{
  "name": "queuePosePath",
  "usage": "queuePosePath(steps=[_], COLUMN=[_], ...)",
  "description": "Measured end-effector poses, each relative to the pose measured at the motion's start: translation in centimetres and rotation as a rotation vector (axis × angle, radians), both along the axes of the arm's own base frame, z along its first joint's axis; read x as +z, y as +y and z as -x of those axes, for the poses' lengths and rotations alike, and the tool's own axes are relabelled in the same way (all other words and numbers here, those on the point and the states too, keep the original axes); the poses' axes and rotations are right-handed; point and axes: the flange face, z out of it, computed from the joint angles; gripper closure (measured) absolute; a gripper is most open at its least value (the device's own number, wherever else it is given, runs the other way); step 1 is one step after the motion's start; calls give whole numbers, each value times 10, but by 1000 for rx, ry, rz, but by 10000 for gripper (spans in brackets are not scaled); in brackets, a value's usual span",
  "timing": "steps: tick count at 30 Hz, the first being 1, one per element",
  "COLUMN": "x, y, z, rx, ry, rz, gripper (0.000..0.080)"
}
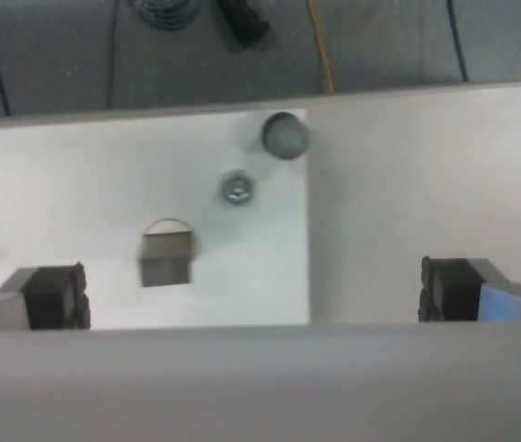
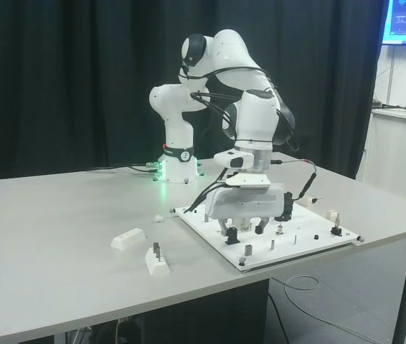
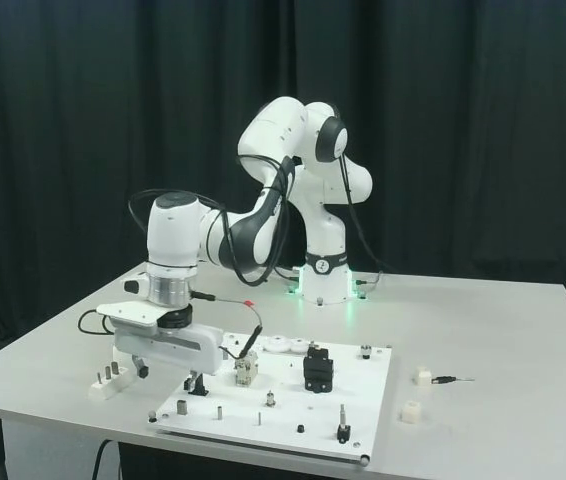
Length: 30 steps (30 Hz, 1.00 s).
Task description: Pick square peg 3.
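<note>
Nearest the wrist camera is a blurred grey band of the arm's own hardware, and just beyond it the two black fingertips point(image 1: 56, 296) stand wide apart with nothing between them, so the gripper point(image 1: 253, 296) is open and empty. Between and beyond the fingertips lies the corner of the white board point(image 1: 76, 175), and on it, from the one fingertip toward the other, a small grey square peg point(image 1: 167, 258) standing upright, then a hex nut point(image 1: 237, 188), then a round grey knob point(image 1: 285, 134) close to the board's corner; past the board's edge is bare grey table point(image 1: 426, 184). The peg sits nearer one fingertip than the other, so it is not centred in the gap, and neither fingertip touches it. In the first room view the gripper point(image 2: 244, 228) hangs low over the near part of the white board point(image 2: 289, 247), with a short grey peg point(image 2: 249, 250) standing just in front of it near the board's front edge; whether that is peg 3 cannot be told from any marking. On the table off the board's left edge, two small white blocks point(image 2: 128, 238) lie apart from the work. In the second room view the gripper point(image 3: 168, 372) is down at the board's left end. As a judgement, the approach is largely done: the arm is low and close to the peg. Left to do are centring the fingers on the peg, closing on it, and lifting it clear.
</note>
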Motion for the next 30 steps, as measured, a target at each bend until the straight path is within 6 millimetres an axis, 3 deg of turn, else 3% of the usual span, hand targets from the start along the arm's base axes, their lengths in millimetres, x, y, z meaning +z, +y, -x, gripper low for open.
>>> queuePosePath(steps=[11, 30], x=[8, 16], y=[-33, -119], z=[6, 39], rx=[-15, 11], ry=[27, 98], rz=[32, 41], gripper=[3, 3])
